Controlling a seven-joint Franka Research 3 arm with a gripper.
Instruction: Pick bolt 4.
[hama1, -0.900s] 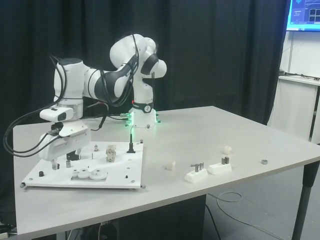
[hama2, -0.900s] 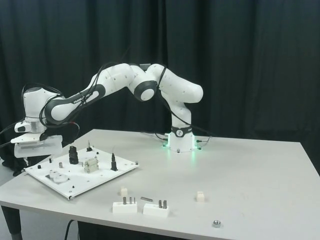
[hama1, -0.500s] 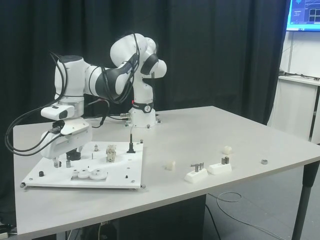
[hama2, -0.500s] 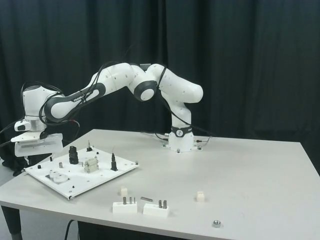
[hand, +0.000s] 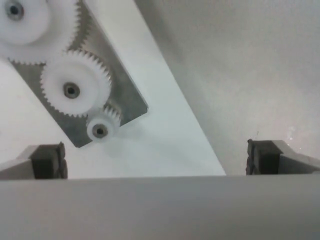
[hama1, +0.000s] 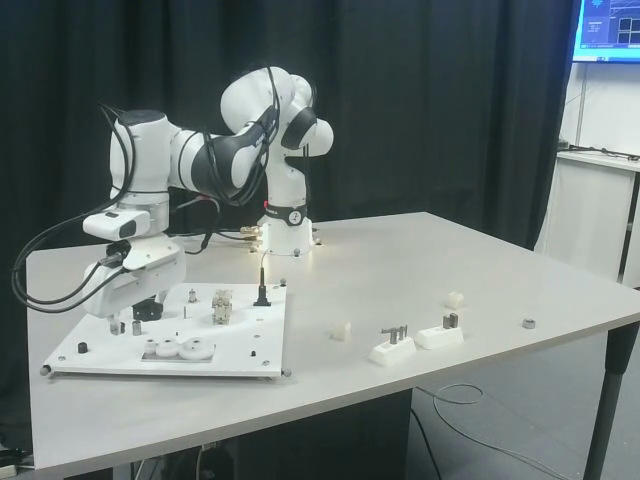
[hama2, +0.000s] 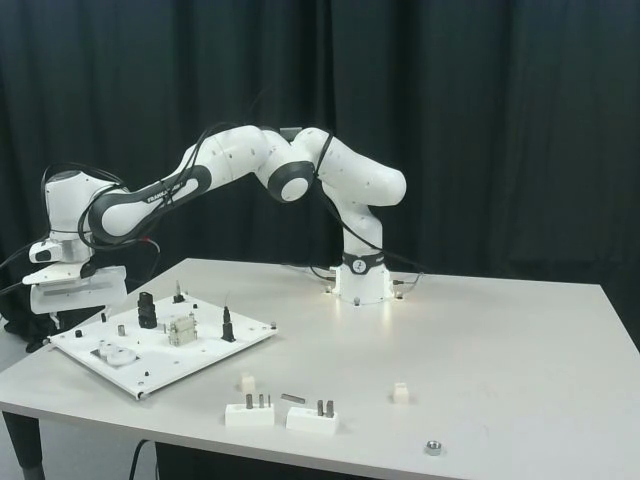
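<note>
My gripper (hama1: 127, 315) hangs open just above the near left part of the white board (hama1: 250, 335), with nothing between its fingers. A short grey bolt (hama1: 134, 326) stands upright on the board right beside the fingers; I cannot tell whether it is bolt 4. From the second room view the gripper (hama2: 74, 307) is over the board's (hama2: 200, 350) far left corner, with that bolt (hama2: 121, 329) to its right. The wrist view holds no bolt: between the two black fingertips of the gripper (hand: 155, 159) lie white gears (hand: 75, 87), the board's edge and grey table.
Also on the board: white gears (hama1: 178, 348), a black cylinder (hama2: 147, 310), a thin pin (hama1: 190, 296), a small metal block (hama1: 221, 306) and a black pointed post (hama1: 261, 295). Two white holders with bolts (hama1: 392, 348) (hama1: 440, 335), two white cubes (hama1: 341, 330) (hama1: 456, 298) and a nut (hama1: 528, 322) lie to the right.
The gripper has risen a little above the board and stayed open. The lights at the arm's base went from green to white.
</note>
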